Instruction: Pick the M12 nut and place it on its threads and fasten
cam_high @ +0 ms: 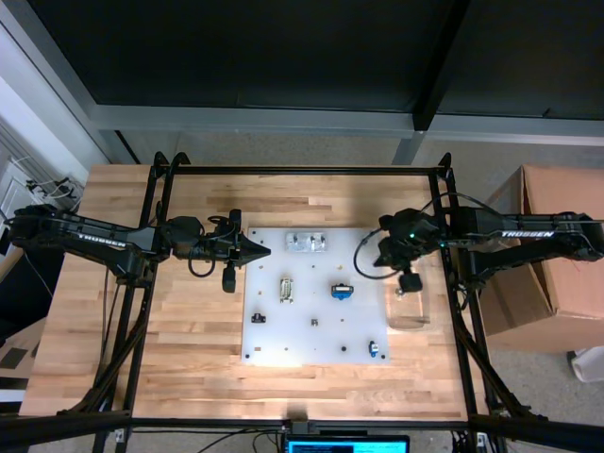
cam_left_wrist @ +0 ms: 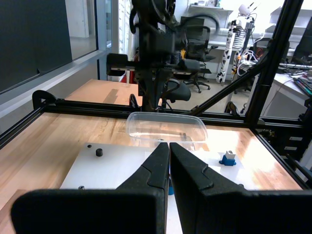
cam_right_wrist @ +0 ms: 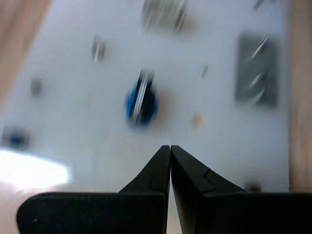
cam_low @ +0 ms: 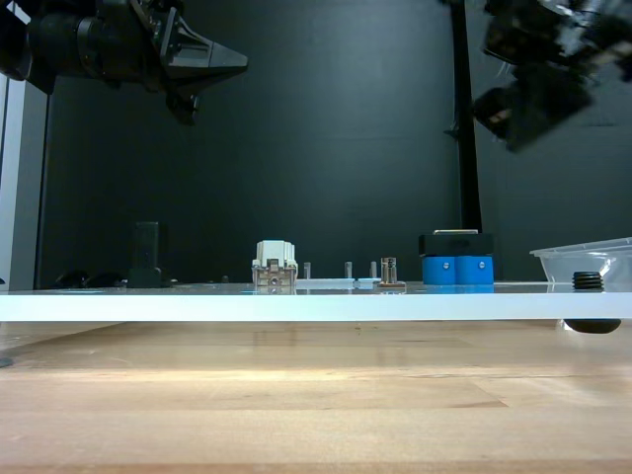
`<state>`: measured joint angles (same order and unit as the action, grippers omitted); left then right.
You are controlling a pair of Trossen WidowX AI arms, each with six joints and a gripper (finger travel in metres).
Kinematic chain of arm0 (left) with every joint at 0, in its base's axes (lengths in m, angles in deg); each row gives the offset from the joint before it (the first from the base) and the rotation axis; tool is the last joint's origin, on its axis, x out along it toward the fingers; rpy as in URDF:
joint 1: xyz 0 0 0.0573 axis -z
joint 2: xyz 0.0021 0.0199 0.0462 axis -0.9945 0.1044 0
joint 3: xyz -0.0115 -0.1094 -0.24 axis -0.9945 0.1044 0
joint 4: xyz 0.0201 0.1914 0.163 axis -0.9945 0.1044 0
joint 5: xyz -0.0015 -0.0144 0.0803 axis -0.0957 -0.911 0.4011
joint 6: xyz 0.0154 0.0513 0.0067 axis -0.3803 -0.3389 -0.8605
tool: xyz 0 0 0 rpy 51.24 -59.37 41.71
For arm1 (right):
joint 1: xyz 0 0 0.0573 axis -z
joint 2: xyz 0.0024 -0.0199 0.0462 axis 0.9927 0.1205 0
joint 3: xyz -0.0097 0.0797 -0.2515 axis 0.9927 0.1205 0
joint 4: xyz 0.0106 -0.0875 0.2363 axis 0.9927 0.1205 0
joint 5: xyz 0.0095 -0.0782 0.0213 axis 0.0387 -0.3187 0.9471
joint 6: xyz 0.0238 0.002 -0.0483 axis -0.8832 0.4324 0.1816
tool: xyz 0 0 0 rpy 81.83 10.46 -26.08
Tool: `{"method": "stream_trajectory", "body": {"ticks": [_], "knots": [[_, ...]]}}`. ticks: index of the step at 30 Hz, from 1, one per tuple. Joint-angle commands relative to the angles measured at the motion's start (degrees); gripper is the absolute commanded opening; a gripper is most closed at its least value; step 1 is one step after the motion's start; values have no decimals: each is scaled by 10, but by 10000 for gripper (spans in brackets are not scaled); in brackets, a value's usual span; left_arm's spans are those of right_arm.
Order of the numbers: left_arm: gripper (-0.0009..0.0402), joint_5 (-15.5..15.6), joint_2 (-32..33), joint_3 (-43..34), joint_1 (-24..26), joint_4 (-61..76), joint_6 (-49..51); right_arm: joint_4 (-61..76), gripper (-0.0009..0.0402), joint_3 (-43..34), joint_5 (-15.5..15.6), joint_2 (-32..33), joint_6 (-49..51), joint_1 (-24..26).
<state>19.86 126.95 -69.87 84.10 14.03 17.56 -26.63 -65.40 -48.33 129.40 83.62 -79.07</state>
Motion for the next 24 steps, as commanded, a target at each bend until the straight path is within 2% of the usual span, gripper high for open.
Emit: {"method": "stream_trajectory", "body": {"ticks": [1, 7, 12, 16, 21, 24], "knots": [[0, 0, 0, 0, 0, 0, 0, 93, 0, -19, -3, 17, 66, -2], [0, 0, 0, 0, 0, 0, 0, 192, 0, -23, -10, 49, 151, -6], [0, 0, 0, 0, 0, 0, 0, 235, 0, -22, -45, 61, 220, -31], [0, 0, 0, 0, 0, 0, 0, 243, 0, -21, -82, 62, 227, -78], [0, 0, 0, 0, 0, 0, 0, 238, 1, -16, -82, 65, 251, -126], [0, 0, 0, 0, 0, 0, 0, 236, 16, -8, -81, 68, 252, -148]]}}
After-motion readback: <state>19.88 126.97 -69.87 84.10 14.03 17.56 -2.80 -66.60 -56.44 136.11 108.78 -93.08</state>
